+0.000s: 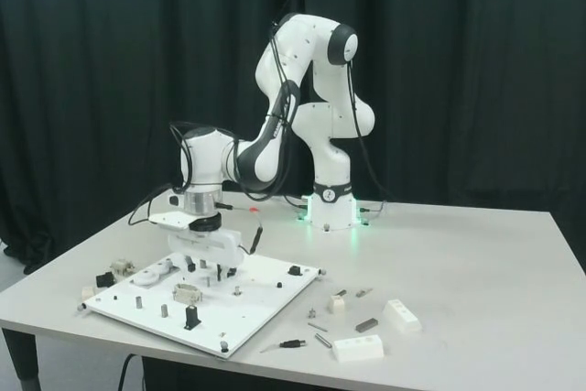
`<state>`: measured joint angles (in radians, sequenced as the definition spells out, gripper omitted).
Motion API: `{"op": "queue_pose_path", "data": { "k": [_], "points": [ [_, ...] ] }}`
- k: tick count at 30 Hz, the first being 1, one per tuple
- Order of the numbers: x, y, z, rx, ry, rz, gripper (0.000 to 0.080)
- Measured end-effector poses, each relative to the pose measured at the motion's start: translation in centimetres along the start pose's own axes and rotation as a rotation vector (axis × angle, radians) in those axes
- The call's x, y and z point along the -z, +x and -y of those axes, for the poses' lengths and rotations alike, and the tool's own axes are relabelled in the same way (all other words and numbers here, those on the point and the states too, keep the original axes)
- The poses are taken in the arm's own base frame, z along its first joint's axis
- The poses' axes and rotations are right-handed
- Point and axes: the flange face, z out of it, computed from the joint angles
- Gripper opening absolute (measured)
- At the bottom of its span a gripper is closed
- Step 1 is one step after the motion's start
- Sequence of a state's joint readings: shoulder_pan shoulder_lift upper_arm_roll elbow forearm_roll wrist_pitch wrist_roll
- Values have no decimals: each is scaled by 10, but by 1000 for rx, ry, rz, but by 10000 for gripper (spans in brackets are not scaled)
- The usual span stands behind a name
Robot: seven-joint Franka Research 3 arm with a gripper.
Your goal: Remove square peg 1.
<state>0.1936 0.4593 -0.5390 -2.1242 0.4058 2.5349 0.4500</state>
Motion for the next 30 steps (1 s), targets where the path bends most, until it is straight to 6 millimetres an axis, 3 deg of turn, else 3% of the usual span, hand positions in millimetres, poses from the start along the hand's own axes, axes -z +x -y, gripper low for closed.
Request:
{"op": "queue_pose_path", "data": {
  "k": [23,24,29,30],
  "points": [
    [-17,-2,5,32,-39,0,800],
    [-18,-2,5,34,-41,0,706],
    [-19,-2,5,43,-45,-1,706],
    [-20,-2,5,45,-45,-2,512]
  ]
}}
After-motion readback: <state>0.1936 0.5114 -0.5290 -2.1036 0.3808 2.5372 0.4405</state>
